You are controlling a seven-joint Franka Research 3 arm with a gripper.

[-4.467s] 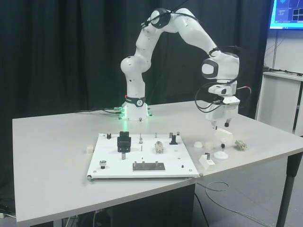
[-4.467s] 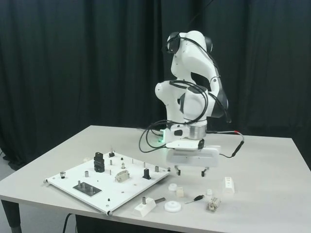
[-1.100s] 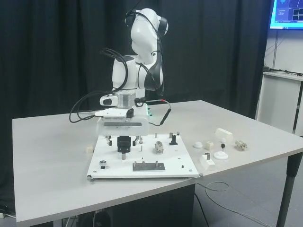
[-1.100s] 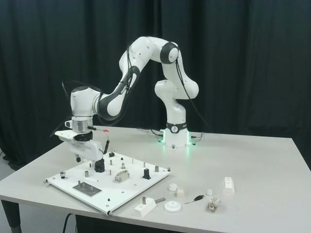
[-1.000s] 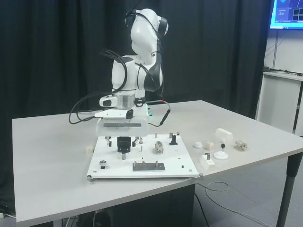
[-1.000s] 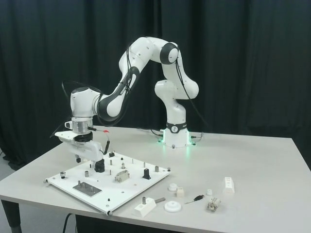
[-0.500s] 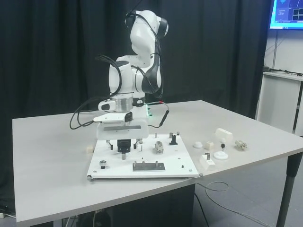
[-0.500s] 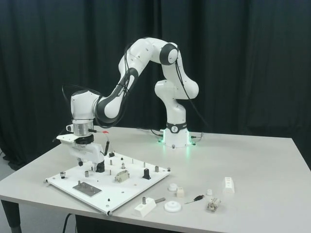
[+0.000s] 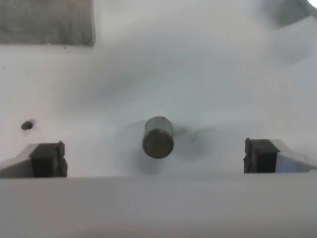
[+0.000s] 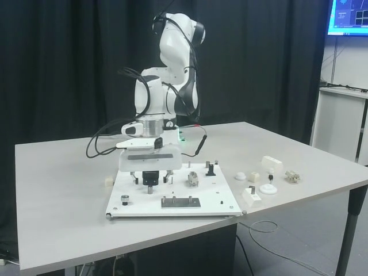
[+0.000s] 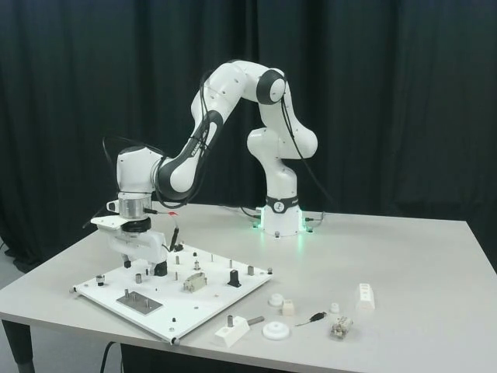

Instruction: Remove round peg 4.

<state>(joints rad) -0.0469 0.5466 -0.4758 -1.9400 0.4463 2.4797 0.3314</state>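
Round peg 4 is a short grey cylinder standing upright in the white board. In the wrist view it sits between my two black fingertips, one finger on each side and both well apart from it. My gripper is open and touches nothing. In the room views the gripper hangs low over the board's near-left part, just above the peg, close to a black block.
The board also carries a grey plate with pins, a black bracket, a connector and a knob. Loose white parts lie on the grey table to the board's right. A small cube sits at its left.
The arm swung from the loose parts on the right over to the board. In the last second the gripper came down and forward until its fingers stand on both sides of the peg.
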